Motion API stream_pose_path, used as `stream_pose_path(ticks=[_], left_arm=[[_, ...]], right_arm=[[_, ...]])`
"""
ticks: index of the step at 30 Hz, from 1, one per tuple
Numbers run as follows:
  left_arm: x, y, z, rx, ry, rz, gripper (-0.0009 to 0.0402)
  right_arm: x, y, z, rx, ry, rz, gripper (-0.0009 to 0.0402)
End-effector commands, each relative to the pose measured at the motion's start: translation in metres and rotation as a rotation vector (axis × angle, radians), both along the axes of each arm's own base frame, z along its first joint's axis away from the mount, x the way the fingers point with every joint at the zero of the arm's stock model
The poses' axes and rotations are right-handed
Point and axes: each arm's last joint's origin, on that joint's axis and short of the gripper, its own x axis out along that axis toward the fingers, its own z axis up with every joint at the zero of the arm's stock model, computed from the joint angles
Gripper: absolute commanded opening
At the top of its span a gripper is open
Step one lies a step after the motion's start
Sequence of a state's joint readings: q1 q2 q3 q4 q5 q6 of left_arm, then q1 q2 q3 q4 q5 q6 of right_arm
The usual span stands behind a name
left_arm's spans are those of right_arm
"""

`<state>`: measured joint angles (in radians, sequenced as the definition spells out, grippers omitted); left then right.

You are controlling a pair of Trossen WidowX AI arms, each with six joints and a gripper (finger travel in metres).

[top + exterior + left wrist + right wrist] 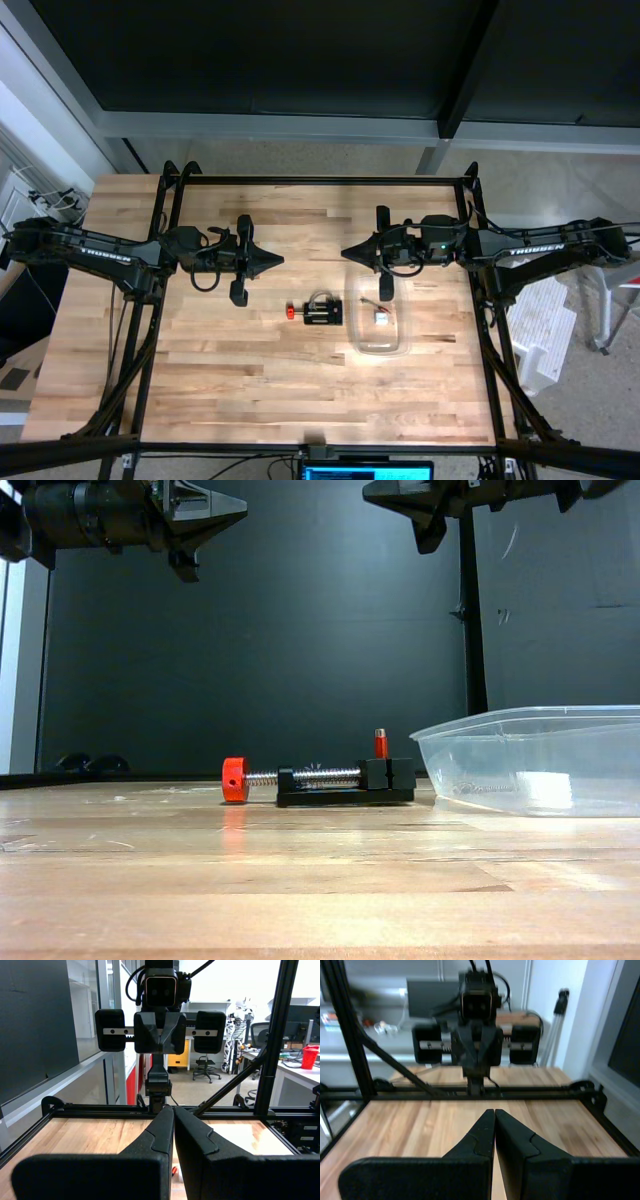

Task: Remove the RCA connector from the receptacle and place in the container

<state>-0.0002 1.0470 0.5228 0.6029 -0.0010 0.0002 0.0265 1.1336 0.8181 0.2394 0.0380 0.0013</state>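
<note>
Plainly, both pincers are shut with nothing between them: the left pincer point(173, 1110) has its fingers pressed tip to tip and hangs high over the left part of the desk point(250, 385). The right pincer point(494, 1111) is closed the same way, empty, high up just beyond the far side of the container point(403, 338); the two point at each other across the gap and touch nothing. Below and between them the receptacle point(322, 313) lies flat on the desk, its orange-red knob point(291, 311) pointing left, just beside the clear container. Inside that tray, near a small white cube point(381, 318), lies a slim dark piece with a glint, which I take to be the RCA connector point(371, 303), though it is too small to be sure. If so, the drop looks made and the step in hand is only the rest pose; done well, that means both arms high and clear of the tray, with no descent near its thin wall, which a nudge would likely slide
</note>
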Motion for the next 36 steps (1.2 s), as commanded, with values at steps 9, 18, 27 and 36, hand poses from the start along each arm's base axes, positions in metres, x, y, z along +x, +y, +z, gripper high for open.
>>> stream_pose_path(ticks=[9, 18, 27, 36], left_arm=[[0.000, 0.000, 0.000, 0.000, 0.000, 0.000, 0.0000], [0.000, 0.000, 0.000, 0.000, 0.000, 0.000, 0.0000], [0.000, 0.000, 0.000, 0.000, 0.000, 0.000, 0.0000], [0.000, 0.000, 0.000, 0.000, 0.000, 0.000, 0.0000]], right_arm=[[-0.012, -0.001, -0.028, 0.047, -0.076, -0.002, 0.0000], [-0.012, -0.001, -0.029, 0.072, -0.074, -0.003, 0.0000], [-0.012, -0.001, -0.029, 0.068, -0.075, -0.002, 0.0000], [-0.012, -0.001, -0.029, 0.066, -0.074, -0.002, 0.0000]])
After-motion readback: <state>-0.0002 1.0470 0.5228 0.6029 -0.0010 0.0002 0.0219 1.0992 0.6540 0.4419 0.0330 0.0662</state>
